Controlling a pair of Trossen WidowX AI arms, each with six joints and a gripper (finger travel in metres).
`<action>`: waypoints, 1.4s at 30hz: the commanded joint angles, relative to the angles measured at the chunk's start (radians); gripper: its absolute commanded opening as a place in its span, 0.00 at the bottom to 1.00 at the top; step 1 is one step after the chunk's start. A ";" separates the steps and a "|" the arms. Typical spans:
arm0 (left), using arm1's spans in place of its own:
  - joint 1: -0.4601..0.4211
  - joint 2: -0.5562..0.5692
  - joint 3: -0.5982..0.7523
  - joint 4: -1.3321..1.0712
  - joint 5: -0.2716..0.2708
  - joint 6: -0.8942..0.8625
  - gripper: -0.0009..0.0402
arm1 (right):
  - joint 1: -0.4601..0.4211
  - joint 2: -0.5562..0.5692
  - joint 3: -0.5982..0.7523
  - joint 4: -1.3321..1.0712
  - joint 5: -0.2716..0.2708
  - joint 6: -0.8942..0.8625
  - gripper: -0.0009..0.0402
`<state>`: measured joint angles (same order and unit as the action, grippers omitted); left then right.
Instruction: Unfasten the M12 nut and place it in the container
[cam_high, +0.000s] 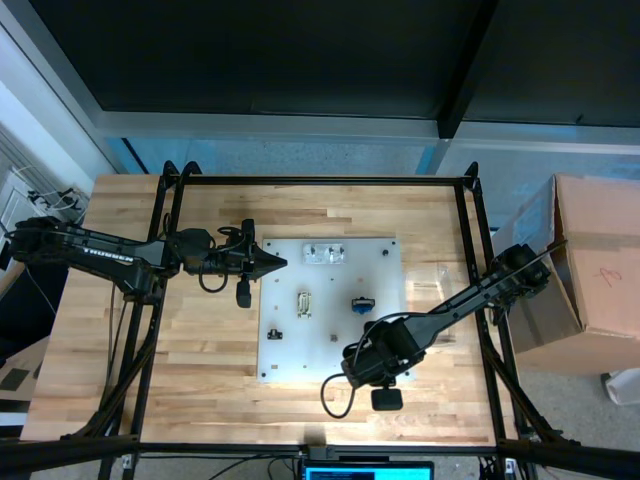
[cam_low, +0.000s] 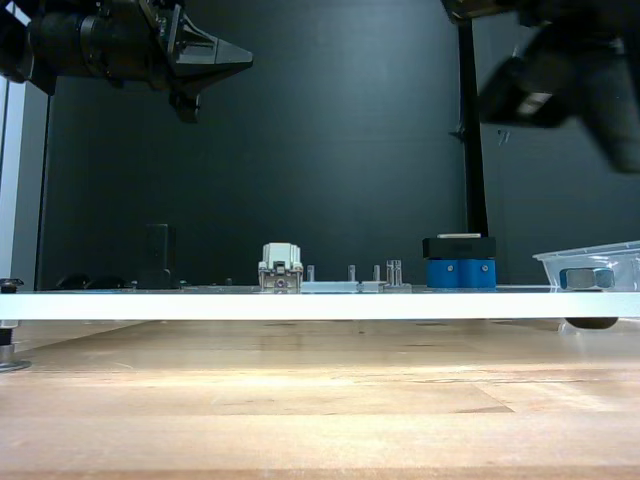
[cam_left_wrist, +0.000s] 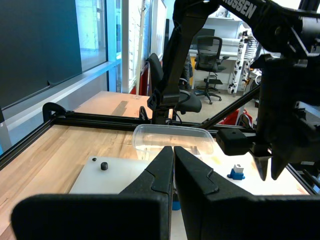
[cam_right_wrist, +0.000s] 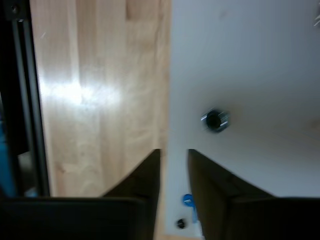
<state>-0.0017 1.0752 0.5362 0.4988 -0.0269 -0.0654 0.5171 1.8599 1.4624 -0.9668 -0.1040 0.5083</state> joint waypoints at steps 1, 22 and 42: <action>0.000 0.000 0.000 0.000 0.000 0.000 0.02 | 0.001 -0.004 -0.048 0.043 -0.028 0.006 0.03; 0.000 0.000 0.000 0.000 0.000 0.000 0.02 | -0.019 -0.003 -0.166 0.192 0.035 -0.051 0.02; 0.000 0.000 0.000 0.000 0.000 0.000 0.02 | -0.022 -0.009 -0.104 0.061 0.208 -0.015 0.02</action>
<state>-0.0017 1.0748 0.5358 0.4988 -0.0269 -0.0658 0.4950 1.8503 1.3510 -0.9047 0.1642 0.4957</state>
